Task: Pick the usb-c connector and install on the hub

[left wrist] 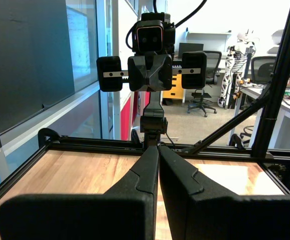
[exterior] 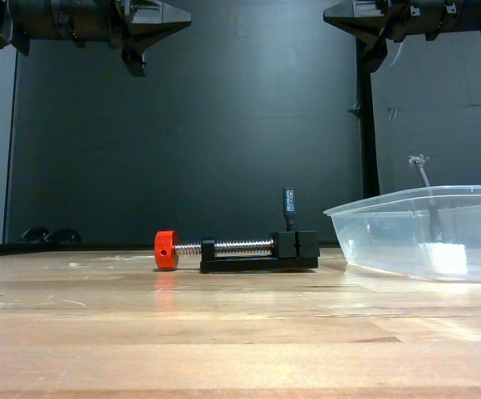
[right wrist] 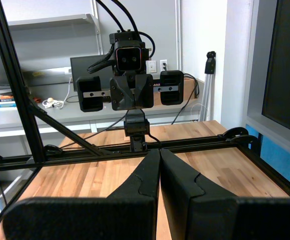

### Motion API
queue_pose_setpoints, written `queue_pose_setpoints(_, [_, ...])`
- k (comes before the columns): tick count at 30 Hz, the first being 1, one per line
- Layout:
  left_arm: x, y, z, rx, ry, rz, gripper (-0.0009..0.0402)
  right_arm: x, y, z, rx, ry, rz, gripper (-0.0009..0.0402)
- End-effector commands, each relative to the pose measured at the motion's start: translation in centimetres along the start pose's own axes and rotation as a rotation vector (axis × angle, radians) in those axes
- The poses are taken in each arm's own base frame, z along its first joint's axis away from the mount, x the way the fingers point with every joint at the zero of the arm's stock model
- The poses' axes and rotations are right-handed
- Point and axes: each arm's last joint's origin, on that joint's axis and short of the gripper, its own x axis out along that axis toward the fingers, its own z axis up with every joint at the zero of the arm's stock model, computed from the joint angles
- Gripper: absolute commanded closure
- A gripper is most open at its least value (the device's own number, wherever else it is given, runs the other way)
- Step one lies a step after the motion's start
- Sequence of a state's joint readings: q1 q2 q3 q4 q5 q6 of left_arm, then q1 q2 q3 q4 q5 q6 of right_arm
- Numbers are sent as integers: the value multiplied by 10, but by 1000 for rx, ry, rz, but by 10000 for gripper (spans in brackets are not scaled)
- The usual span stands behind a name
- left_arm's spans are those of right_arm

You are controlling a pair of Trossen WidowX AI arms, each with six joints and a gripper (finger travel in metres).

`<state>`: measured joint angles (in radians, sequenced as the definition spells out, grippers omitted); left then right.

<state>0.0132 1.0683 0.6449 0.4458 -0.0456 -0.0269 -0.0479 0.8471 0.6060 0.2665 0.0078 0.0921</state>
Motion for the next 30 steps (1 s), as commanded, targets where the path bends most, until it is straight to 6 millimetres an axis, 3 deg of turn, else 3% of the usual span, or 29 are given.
queue_pose_setpoints(1, [0, 0, 0, 0, 0, 0, 393, 0, 0, 0, 4, -1, 1, 393])
queue_pose_setpoints(24, [0, 0, 0, 0, 0, 0, 393, 0, 1, 0, 8, 3, 14, 393])
queue_pose_setpoints(30, [0, 0, 0, 0, 0, 0, 393, 0, 0, -7, 35, 78, 6, 393])
